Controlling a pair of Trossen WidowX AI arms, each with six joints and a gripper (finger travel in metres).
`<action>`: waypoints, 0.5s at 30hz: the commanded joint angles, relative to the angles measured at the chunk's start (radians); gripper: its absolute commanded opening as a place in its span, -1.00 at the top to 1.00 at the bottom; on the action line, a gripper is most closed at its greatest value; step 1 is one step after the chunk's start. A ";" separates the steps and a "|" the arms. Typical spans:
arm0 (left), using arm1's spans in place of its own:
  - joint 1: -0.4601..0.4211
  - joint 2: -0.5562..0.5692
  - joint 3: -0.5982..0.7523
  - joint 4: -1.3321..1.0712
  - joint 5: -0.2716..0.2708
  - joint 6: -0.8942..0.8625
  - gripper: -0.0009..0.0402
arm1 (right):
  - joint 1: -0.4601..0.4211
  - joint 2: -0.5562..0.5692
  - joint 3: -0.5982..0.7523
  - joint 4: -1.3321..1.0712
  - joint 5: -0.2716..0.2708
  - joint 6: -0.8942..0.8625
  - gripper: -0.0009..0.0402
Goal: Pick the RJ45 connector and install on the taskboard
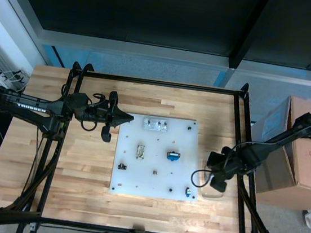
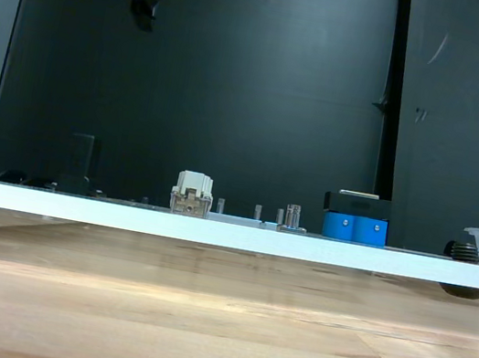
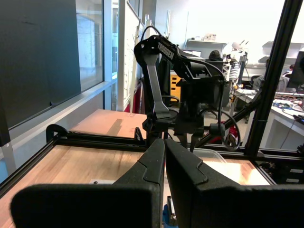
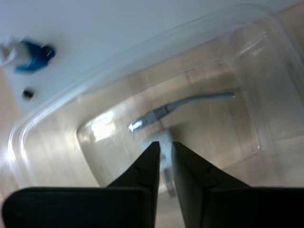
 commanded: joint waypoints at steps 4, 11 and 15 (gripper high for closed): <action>0.000 0.000 0.000 0.000 0.000 0.000 0.95 | -0.059 0.094 0.011 0.012 0.056 0.222 0.27; 0.000 0.000 0.000 0.000 0.000 0.000 0.95 | -0.108 0.152 0.000 0.025 0.058 0.349 -0.08; 0.000 0.000 0.000 -0.002 0.000 0.000 0.95 | -0.136 0.192 -0.012 0.056 0.076 0.386 -0.13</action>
